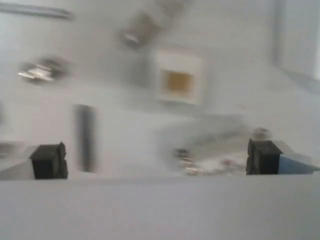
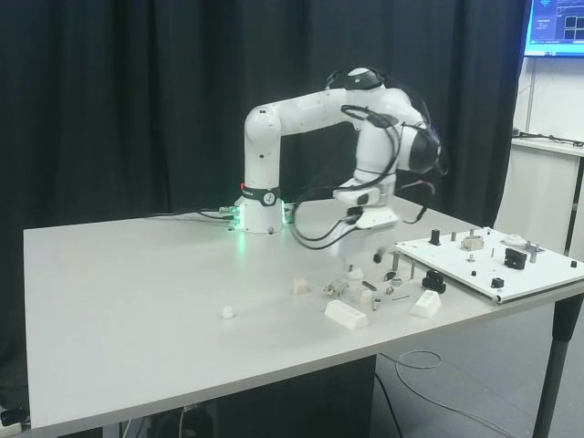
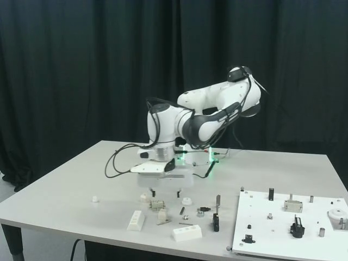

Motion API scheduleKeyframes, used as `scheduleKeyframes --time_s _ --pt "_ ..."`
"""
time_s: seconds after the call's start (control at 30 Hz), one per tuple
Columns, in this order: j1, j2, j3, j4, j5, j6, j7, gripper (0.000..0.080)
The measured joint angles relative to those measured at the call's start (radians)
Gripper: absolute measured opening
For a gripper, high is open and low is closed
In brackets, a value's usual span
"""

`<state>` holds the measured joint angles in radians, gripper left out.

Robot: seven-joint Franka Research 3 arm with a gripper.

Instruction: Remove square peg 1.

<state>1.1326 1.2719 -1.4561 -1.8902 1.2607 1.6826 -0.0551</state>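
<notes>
My gripper (image 3: 165, 193) hangs open a little above a scatter of small loose parts on the grey table (image 2: 137, 274), to one side of the white board (image 3: 288, 223). In the wrist view both black fingertips (image 1: 47, 161) stand far apart with nothing between them. Beyond them lie a white square piece with a hollow middle (image 1: 178, 80), a dark upright pin (image 1: 85, 137) and a few metal bits (image 1: 42, 71). I cannot tell which piece is square peg 1. The first room view has the gripper (image 2: 364, 256) over the same scatter, near the board (image 2: 484, 265).
Two white blocks (image 3: 135, 219) (image 3: 186, 232) lie near the table's front edge. A small white cap (image 3: 95, 199) sits apart from the rest. The board carries several black and metal fittings (image 3: 296, 228). The arm's base glows green (image 2: 239, 219) at the back of the table.
</notes>
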Motion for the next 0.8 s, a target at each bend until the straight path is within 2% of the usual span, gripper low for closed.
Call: scheduleKeyframes --time_s 0.47,0.6,0.8 --pt "0.061 -0.025 -0.011 0.191 0.035 -0.125 0.301 0.08" --pt "0.083 -0.026 -0.008 0.25 0.05 -0.143 0.41 0.08" --pt "0.112 -0.026 0.013 0.348 0.063 -0.144 0.565 0.08"
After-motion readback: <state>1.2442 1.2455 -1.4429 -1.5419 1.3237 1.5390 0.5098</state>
